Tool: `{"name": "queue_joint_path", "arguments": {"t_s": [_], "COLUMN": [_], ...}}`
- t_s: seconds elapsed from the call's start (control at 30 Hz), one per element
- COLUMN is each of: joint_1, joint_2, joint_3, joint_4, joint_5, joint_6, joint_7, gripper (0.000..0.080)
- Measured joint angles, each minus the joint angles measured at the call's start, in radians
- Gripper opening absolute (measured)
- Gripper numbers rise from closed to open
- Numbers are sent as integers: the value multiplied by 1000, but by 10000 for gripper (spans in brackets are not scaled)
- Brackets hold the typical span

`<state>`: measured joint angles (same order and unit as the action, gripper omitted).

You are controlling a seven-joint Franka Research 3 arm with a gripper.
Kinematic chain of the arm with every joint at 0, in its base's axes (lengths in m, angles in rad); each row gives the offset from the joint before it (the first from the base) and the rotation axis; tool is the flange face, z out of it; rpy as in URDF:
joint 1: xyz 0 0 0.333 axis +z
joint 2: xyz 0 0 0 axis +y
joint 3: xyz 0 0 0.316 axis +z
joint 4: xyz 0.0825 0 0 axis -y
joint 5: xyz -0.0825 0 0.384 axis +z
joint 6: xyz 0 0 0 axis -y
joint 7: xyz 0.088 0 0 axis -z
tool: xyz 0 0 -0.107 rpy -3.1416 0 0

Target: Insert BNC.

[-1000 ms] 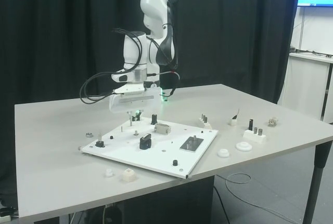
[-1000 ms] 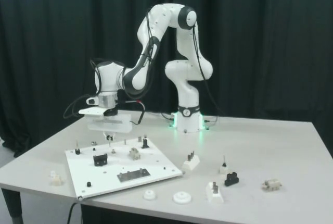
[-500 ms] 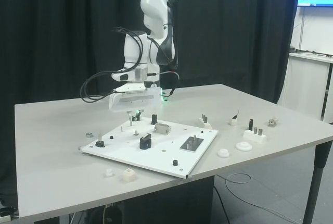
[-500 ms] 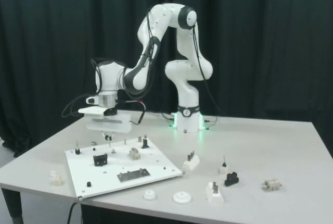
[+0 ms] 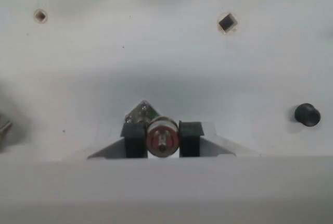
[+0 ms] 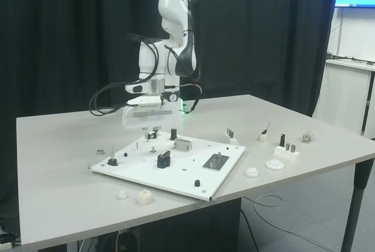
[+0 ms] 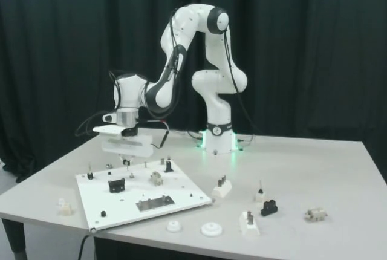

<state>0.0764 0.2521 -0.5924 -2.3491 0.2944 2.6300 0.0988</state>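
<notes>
The small round metal BNC connector (image 5: 162, 140) sits clamped between the two black fingertip pads of the gripper (image 5: 162, 139), which is closed on it, with its end face turned toward the wrist camera; a little metal part with a green tint shows just behind it, and I cannot tell whether that belongs to the plug or to the plate below. In the wrist view the connector hangs above the flat white assembly board (image 5: 156, 52), clear of its surface, with a small square hole (image 5: 227, 23) and a black round stud (image 5: 307, 114) well apart from it. The room views show the gripper (image 6: 146, 124) held over the far edge of the white board (image 6: 176, 173), above the small upright fittings there, on the grey worktop (image 6: 53, 146) where loose white and black parts lie beside the board. Judging by this, the pick-up is done and the plug is carried, but the insertion itself is not yet made: lining up with the socket and pushing down are left
</notes>
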Motion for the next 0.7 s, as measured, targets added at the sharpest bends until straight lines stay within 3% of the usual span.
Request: {"name": "queue_joint_path", "arguments": {"t_s": [0.37,0.7], "joint_1": [0,0], "joint_2": [0,1], "joint_3": [28,34], "joint_4": [-60,-77], "joint_5": [32,75], "joint_6": [102,118], "joint_7": [-6,-6], "gripper": [128,128]}}
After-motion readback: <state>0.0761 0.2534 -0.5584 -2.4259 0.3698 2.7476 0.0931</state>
